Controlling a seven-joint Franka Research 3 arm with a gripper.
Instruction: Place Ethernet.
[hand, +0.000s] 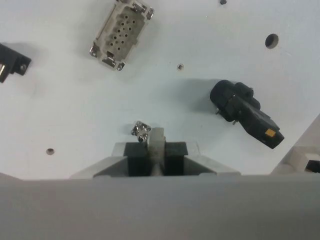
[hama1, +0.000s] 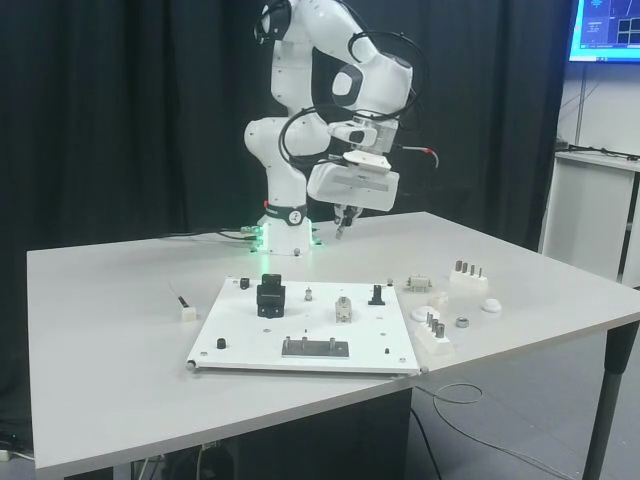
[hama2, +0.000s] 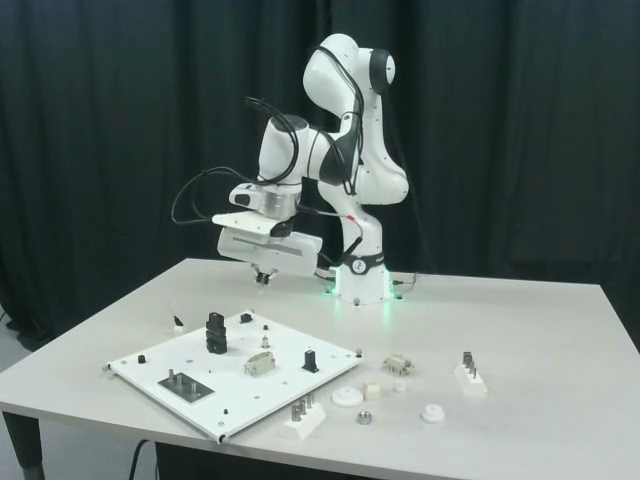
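Note:
My gripper (hand: 156, 150) is shut on a small pale Ethernet plug (hand: 157, 142) that stands between the black pads. In both room views the gripper (hama1: 340, 228) (hama2: 262, 279) hangs well above the far edge of the white board (hama1: 250, 340) (hama2: 150, 375). Below it on the board the wrist view shows a small metal socket (hand: 141, 130), a grey multi-pin connector (hand: 121, 34) and a black connector (hand: 245, 112). The same black connector (hama1: 270, 297) and grey connector (hama1: 343, 308) stand near the board's middle.
A metal plate with pegs (hama1: 315, 347) sits at the board's front. White peg holders (hama1: 469, 275) (hama1: 432, 328) and small loose parts lie on the grey table right of the board. A small white block (hama1: 186, 313) lies to its left. The arm's base (hama1: 280, 235) stands behind.

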